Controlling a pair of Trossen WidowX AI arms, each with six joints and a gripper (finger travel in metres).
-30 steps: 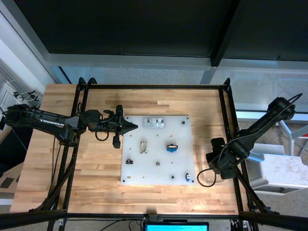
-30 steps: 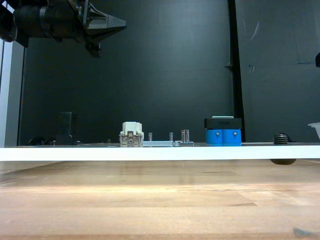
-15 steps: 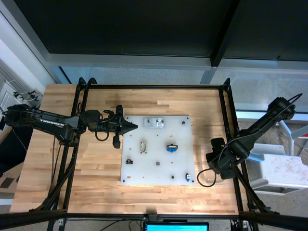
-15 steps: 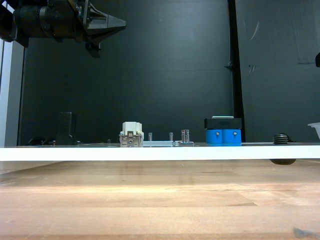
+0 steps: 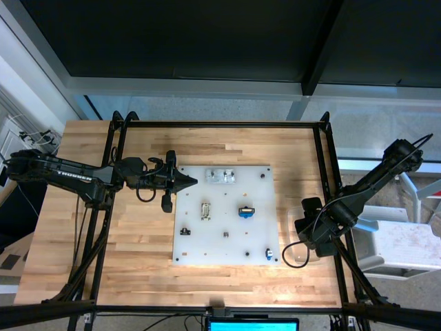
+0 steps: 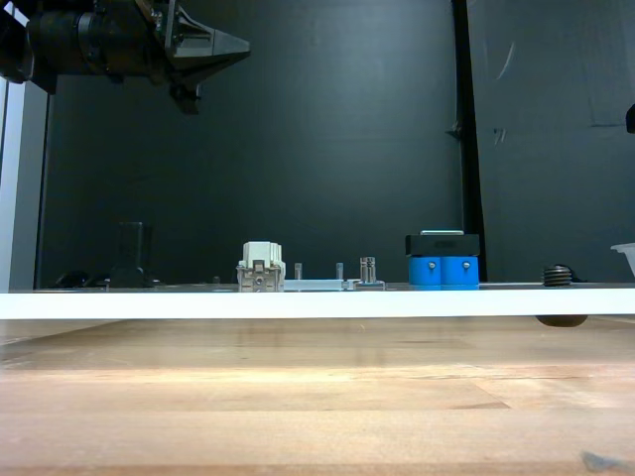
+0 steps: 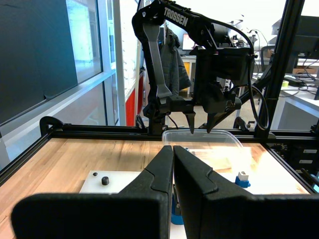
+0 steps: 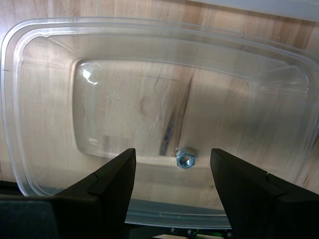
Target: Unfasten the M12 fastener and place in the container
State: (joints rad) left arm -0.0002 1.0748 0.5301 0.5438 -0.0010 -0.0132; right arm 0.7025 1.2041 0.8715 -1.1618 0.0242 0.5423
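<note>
Pale wooden table (image 5: 138,241) under me, white task board (image 5: 207,245) at its middle, black frame rails around it and a dark wall behind. Off the board at 4 o'clock sits the clear container (image 8: 45,124), and my right gripper (image 8: 172,153) hangs straight over it, fingers spread wide with nothing between them. The M12 nut (image 8: 186,160) lies flat on the container's floor, silver, off-centre and touching neither finger.

From above I can't pick the nut out: my right arm covers part of the tub. At table height only a sliver of the container's rim shows at the 3 o'clock edge, and that gripper is out of sight there.

The black ribbed stud (image 6: 558,275) stands bare near the board's 3 o'clock end. Along the board: a blue connector (image 6: 443,270), a short silver post (image 6: 368,268) and a cream connector (image 6: 260,268). My left gripper (image 5: 187,181) hovers at the board's 10 o'clock corner, fingers pressed together, carrying nothing.
</note>
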